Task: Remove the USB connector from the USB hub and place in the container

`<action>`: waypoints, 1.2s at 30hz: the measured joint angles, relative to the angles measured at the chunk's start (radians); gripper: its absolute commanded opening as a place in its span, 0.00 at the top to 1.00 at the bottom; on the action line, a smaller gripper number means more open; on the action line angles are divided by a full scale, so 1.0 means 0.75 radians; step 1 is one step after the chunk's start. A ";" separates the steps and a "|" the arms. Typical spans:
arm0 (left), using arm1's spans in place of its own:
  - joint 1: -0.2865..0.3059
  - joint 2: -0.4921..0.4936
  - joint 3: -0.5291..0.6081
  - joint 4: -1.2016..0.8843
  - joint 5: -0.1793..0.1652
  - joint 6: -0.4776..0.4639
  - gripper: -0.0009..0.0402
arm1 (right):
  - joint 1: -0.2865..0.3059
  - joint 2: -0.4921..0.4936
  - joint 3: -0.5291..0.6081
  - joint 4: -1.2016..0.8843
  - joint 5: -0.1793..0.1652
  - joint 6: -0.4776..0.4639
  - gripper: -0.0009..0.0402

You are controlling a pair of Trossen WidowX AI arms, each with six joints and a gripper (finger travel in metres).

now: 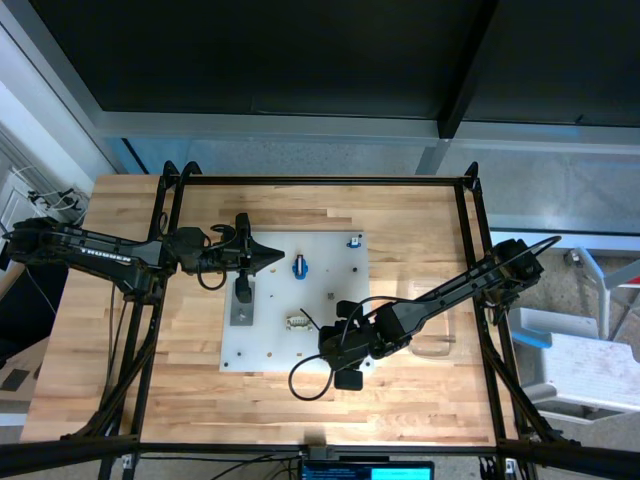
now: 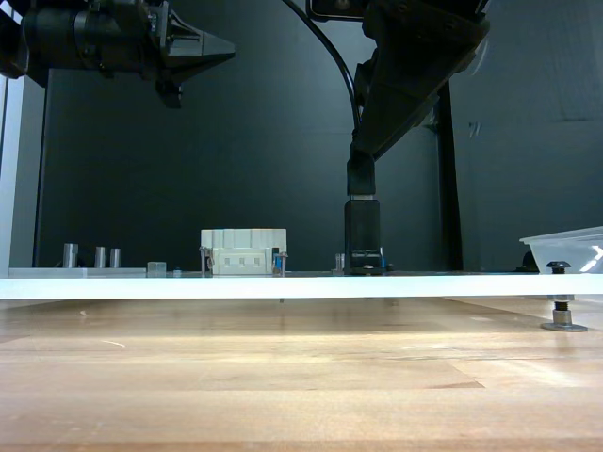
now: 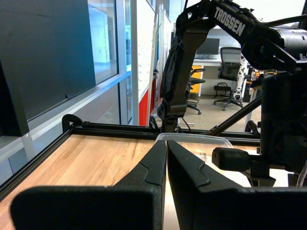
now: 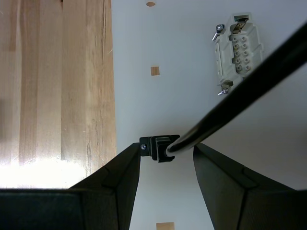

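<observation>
My right gripper (image 4: 166,151) straddles the USB connector (image 4: 159,144), fingers (image 4: 120,182) spread and not touching it, which stands upright on the white board (image 4: 144,96), apart from the container (image 2: 570,247) — while my left gripper (image 3: 166,148) hovers aloft, pressed together.

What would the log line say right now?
left hand: shut, raised over board | right hand: open, straddling plug | plug: on board, ungripped | tub: beside board

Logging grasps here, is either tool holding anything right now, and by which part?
Nothing is held. The right tool is open, straddling the USB connector without touching; the left tool is shut, empty, above the board.
</observation>
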 measured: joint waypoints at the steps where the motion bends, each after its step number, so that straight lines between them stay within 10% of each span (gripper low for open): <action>1: 0.000 0.000 0.000 0.000 0.000 0.000 0.98 | 0.000 0.000 0.000 0.001 0.002 0.000 0.63; 16: 0.000 0.000 0.000 0.000 0.000 0.000 0.98 | 0.001 0.000 -0.001 0.011 0.021 -0.017 0.98; 36: 0.000 0.000 -0.001 -0.001 0.000 0.000 0.98 | -0.003 0.000 -0.003 0.018 0.026 -0.041 0.98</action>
